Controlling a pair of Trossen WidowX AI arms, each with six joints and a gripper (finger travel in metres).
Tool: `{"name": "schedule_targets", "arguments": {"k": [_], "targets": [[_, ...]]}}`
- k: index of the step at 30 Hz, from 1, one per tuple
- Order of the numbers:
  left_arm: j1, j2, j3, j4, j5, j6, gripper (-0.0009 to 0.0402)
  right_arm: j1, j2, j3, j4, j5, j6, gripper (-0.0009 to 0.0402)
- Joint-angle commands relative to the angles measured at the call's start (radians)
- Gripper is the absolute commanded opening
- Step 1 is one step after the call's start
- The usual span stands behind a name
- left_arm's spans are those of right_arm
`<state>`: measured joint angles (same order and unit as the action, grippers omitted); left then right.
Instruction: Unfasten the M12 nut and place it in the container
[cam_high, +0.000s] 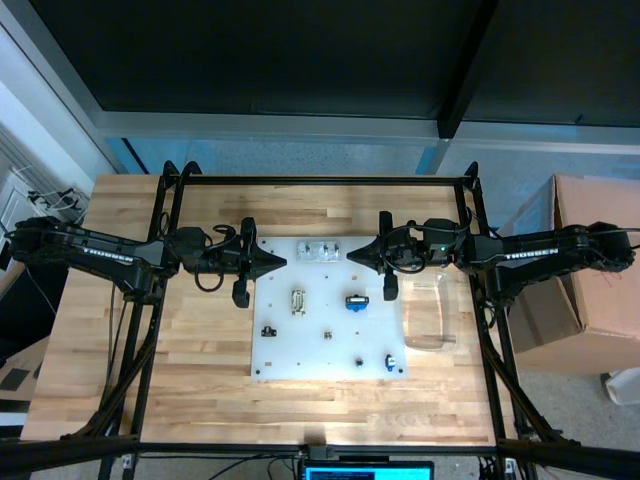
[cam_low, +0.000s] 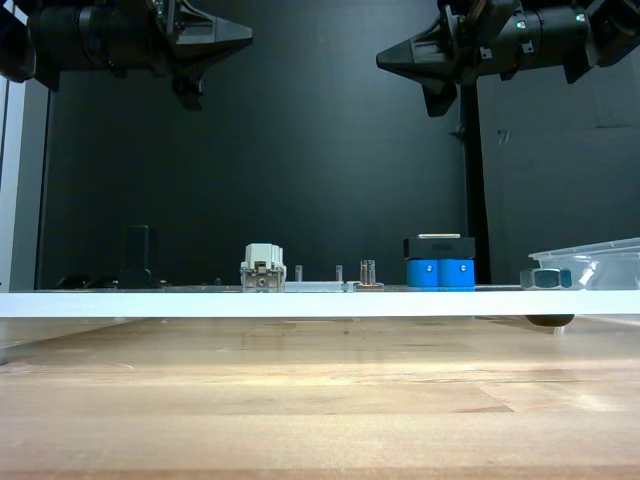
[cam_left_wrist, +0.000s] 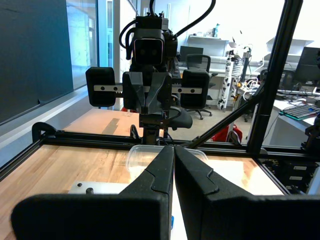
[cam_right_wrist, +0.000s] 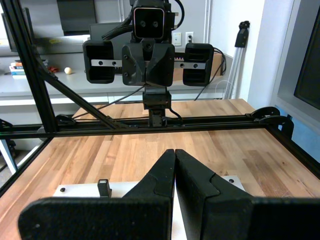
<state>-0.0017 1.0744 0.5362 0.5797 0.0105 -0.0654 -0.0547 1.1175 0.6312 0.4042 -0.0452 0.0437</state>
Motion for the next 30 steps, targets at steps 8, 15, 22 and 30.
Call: {"name": "schedule_targets", "arguments": {"k": [8,15,22,30], "targets": [[0.0,0.0,0.0,0.0,0.0,0.0,0.0,0.0,0.001,-0.001,0.0,0.0,0.002,0.0],[0.0,0.0,0.0,-0.003,0.0,0.0,0.0,0.0,0.001,-0.001,0.015,0.0,-0.001,0.0],[0.0,0.0,0.0,-0.006,0.0,0.0,0.0,0.018,0.005,0.049,-0.097,-0.025,0.052,0.0],[0.0,0.0,0.0,-0.006,0.0,0.0,0.0,0.139,0.082,0.232,-0.508,0.005,0.108,0.0]]}}
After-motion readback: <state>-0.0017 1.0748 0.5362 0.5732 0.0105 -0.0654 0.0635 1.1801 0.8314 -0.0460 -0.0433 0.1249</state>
